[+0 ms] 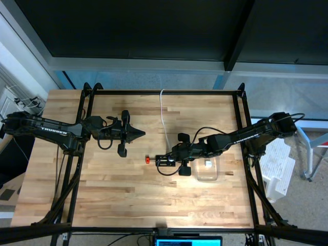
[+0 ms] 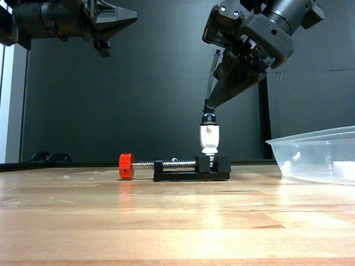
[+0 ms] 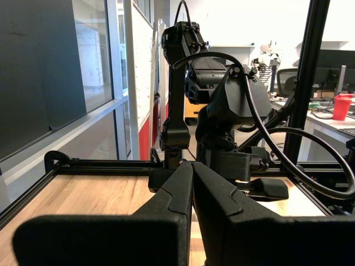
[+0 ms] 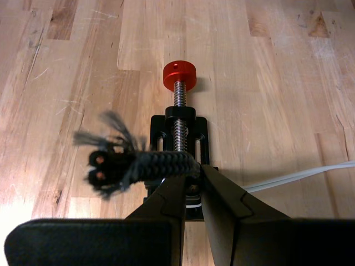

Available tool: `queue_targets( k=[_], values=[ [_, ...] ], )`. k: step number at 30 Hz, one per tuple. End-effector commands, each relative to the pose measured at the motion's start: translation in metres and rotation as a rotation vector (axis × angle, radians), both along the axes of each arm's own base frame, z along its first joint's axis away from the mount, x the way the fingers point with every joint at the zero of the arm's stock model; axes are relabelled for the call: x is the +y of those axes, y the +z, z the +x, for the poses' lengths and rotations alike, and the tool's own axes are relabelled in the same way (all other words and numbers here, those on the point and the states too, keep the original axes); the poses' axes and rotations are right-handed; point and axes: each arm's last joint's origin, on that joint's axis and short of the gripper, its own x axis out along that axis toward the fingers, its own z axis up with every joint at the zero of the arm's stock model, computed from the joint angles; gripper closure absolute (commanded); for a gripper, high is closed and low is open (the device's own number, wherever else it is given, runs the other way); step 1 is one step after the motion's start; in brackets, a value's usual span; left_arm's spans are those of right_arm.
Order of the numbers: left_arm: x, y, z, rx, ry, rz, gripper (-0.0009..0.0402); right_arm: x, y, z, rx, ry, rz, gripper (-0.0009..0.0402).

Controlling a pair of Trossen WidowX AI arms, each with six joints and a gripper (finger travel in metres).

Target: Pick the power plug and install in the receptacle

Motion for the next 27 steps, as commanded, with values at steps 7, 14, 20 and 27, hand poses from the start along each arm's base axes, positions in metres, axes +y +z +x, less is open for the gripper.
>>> queue_targets(
  k=[7, 14, 20, 27],
  values=[
    [0.000, 0.000, 0.000, -0.001, 0.000, 0.000, 0.0393, -0.001, 0.005, -0.003, -0.003, -0.003, 0.003, 0.0320],
    [0.000, 0.000, 0.000, 0.000, 0.000, 0.000, 0.0393, -0.001, 0.015, -0.004, -0.025, -0.003, 0.007, 0.0281],
    [0.000, 0.000, 0.000, 0.000, 0.000, 0.000, 0.0393, -0.002, 0.029, -0.009, -0.040, -0.016, 0.020, 0.0264],
    [0.000, 0.000, 0.000, 0.000, 0.000, 0.000, 0.0393, -0.005, 0.054, -0.022, -0.113, -0.046, 0.064, 0.0260]
  ],
)
